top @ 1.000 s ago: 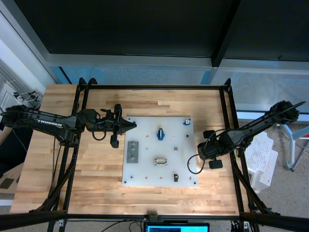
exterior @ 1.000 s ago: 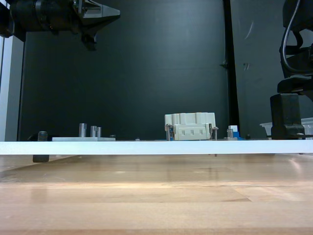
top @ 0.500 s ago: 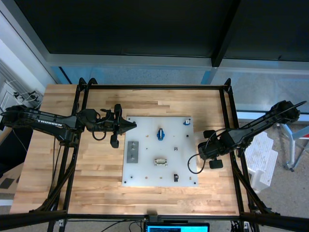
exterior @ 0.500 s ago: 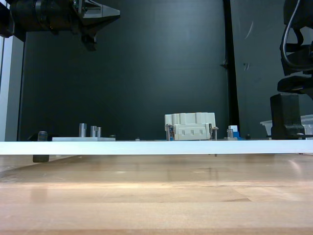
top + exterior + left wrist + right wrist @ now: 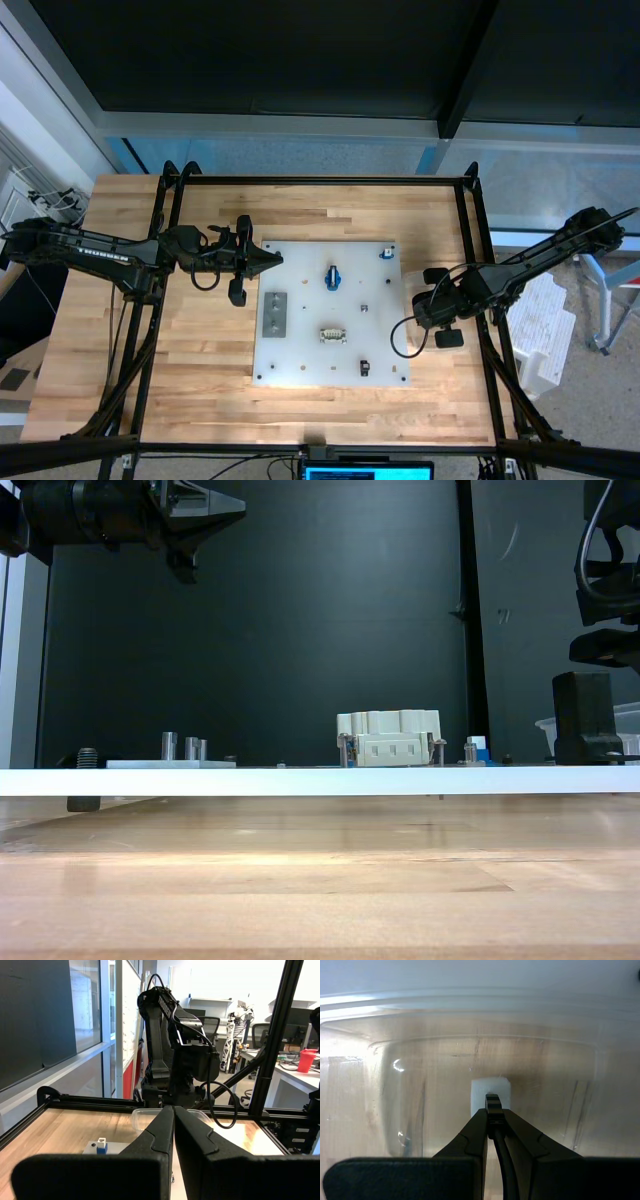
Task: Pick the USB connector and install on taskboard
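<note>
Right arm (image 5: pixel 608 590) has lifted a little since a second ago; low view shows its wrist higher above the table's right end. Left arm unchanged.

Right gripper (image 5: pixel 432 305): just off the right edge of the taskboard (image 5: pixel 300 355), pointing down over the clear tray (image 5: pixel 420 1060). Wrist view: fingers (image 5: pixel 470 1132) pinched together on the USB connector (image 5: pixel 493 1102), a thin dark plug standing up between the tips, dark cable trailing back between the fingers. Connector held above the tray floor, directly over a small whitish square piece (image 5: pixel 482 1087) lying in the tray. Cannot tell how high above.

Left gripper (image 5: pixel 270 260): raised over the far-left corner of the taskboard, pointing right toward the other arm. Jaws closed tip to tip, nothing between them. High in the low view, well clear of the board.

On the taskboard: grey metal block (image 5: pixel 273 315) left, blue knob (image 5: pixel 332 278) far centre, beige connector (image 5: pixel 333 335) centre, small black socket (image 5: pixel 366 368) near right.
</note>
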Motion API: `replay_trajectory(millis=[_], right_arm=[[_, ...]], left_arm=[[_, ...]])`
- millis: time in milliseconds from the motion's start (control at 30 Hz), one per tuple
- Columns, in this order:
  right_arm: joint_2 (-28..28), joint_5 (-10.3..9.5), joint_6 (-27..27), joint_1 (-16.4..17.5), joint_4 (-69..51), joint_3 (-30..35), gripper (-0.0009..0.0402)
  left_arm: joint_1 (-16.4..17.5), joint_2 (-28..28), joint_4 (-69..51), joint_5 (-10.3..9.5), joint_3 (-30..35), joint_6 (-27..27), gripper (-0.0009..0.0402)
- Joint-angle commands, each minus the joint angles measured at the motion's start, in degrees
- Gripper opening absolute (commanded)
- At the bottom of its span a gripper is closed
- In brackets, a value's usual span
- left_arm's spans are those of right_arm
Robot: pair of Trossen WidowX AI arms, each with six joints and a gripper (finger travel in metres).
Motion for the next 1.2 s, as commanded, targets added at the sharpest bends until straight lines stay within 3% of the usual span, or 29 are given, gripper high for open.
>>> replay_trajectory(millis=[33, 367, 633, 800, 1200], right_arm=[[-0.8, 0.04, 0.1, 0.0, -0.3, 0.0, 0.0], [-1.6, 0.02, 0.4, 0.0, -1.1, 0.7, 0.0], [-1.5, -0.68, 0.5, 0.2, -6.4, 7.6, 0.0], [-1.5, -2.95, 1.4, 0.2, -10.0, 12.5, 0.0], [1.6, -2.95, 4.0, 2.3, -12.6, 17.0, 0.0]], left_arm=[[0.0, 0.0, 0.0, 0.0, 0.0, 0.0, 0.0], [0.0, 0.0, 0.0, 0.0, 0.0, 0.0, 0.0], [0.0, 0.0, 0.0, 0.0, 0.0, 0.0, 0.0], [0.0, 0.0, 0.0, 0.0, 0.0, 0.0, 0.0], [0.0, 0.0, 0.0, 0.0, 0.0, 0.0, 0.0]])
